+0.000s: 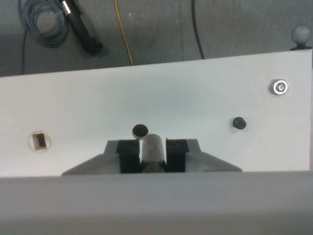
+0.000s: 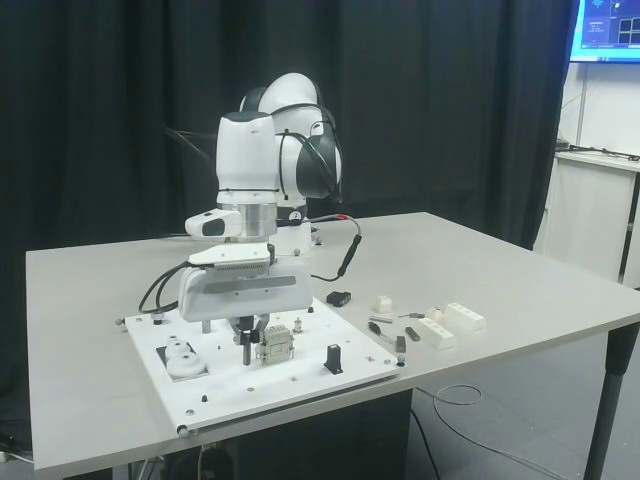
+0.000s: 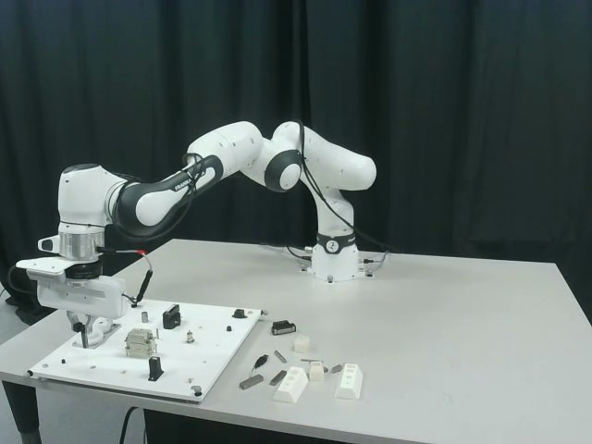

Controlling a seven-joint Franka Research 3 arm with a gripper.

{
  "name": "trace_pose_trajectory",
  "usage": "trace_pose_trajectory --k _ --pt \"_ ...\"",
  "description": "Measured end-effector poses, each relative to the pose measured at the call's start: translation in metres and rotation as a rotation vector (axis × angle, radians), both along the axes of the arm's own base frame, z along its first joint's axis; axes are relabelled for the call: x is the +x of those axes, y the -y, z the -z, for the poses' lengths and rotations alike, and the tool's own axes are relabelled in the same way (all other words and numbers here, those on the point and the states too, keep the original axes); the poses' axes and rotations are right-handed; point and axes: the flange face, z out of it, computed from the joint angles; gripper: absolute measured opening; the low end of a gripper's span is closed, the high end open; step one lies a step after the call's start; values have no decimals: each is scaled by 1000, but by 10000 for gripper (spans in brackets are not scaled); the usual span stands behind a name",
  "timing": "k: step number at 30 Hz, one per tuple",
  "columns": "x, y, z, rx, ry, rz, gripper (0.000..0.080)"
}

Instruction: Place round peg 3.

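Round peg 3 point(image 1: 153, 147) is clamped upright between the tool's point(image 1: 152, 159) closed-in fingers, just beside a black hole point(image 1: 140, 130) in the white board point(image 1: 195, 107); its lower end is hidden.

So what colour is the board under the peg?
White; the board shows best in the wrist view.

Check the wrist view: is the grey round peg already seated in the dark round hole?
No, the grey round peg sits clamped between the black fingers, beside the dark round hole.
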Motion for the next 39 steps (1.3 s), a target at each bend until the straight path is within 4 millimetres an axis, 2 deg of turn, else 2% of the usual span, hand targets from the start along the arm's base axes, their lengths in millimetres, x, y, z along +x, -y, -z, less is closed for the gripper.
trace_pose_trajectory --k 27,39 --pt "1 -4 -1 -4 -9 -6 109" --pt "4 -27 -15 57 -52 -28 109"
